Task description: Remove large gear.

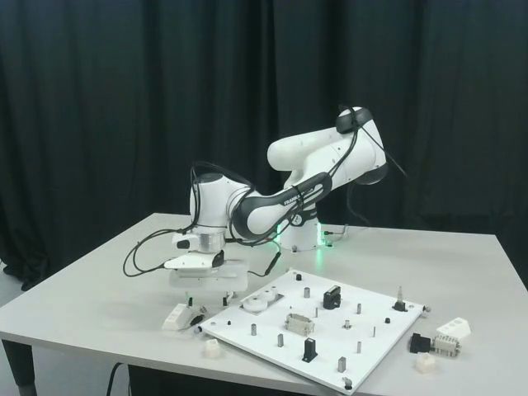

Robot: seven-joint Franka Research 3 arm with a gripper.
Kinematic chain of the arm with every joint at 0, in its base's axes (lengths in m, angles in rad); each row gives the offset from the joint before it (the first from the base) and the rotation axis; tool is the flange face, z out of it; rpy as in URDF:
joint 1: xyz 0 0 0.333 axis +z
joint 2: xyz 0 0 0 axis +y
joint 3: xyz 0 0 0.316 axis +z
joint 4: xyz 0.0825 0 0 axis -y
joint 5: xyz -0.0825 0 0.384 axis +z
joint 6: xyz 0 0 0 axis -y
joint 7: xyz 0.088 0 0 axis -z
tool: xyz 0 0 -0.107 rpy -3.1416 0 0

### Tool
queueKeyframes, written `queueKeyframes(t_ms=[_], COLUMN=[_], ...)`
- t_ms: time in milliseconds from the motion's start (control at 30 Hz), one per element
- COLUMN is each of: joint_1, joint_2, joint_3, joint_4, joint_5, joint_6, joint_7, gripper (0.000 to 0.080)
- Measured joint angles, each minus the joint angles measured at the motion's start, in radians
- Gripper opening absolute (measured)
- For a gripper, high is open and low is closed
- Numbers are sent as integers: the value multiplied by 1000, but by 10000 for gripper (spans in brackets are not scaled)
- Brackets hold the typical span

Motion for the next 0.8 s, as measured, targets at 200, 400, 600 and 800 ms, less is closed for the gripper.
queueKeyframes(t_ms=[200, 400, 600, 800], joint_1=[0, 0, 0, 2], joint_2=[0, 0, 0, 1], joint_3=[-2, -10, -17, -24], joint_4=[0, -1, -1, -1], joint_5=[0, 0, 0, 0], joint_6=[5, 6, 6, 6], joint_7=[0, 0, 0, 2], gripper=[790, 798, 799, 799])
